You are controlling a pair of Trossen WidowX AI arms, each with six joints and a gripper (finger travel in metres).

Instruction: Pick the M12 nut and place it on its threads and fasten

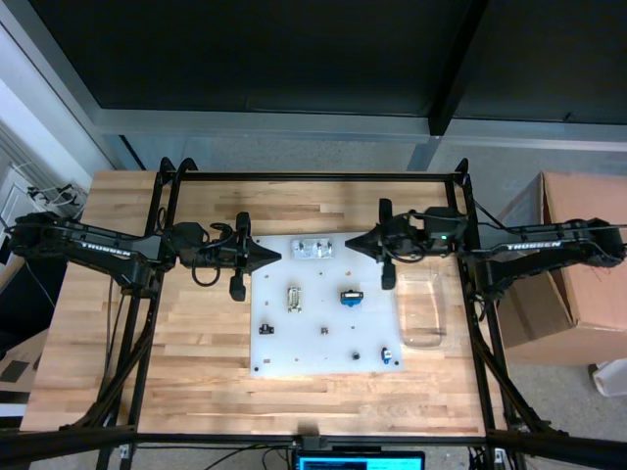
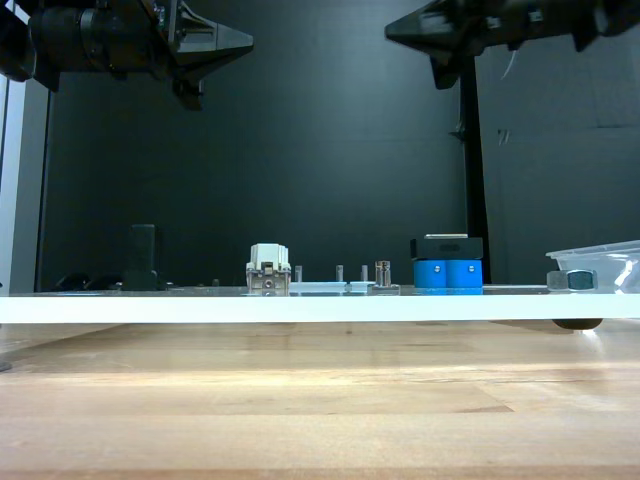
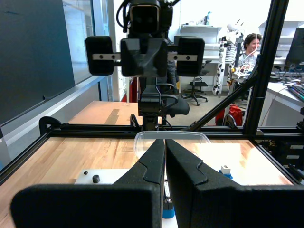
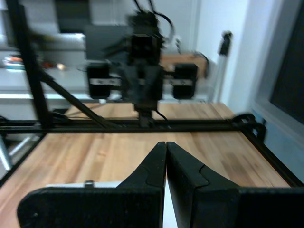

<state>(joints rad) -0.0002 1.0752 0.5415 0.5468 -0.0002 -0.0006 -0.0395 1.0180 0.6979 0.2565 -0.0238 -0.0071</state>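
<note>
The small silver nut (image 1: 386,354) sits on its stud near the near right edge of the white board (image 1: 294,359). It is beside the clear tray (image 1: 439,313), not inside it. Seen from the low view, it lies level and low against the board, hiding the stud's ribs.

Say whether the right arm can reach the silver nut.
Probably yes: the right pincer hangs shut high over the board, the left pincer shut opposite; nothing stands above the nut at the near right edge, with the clear tray beside it.
</note>
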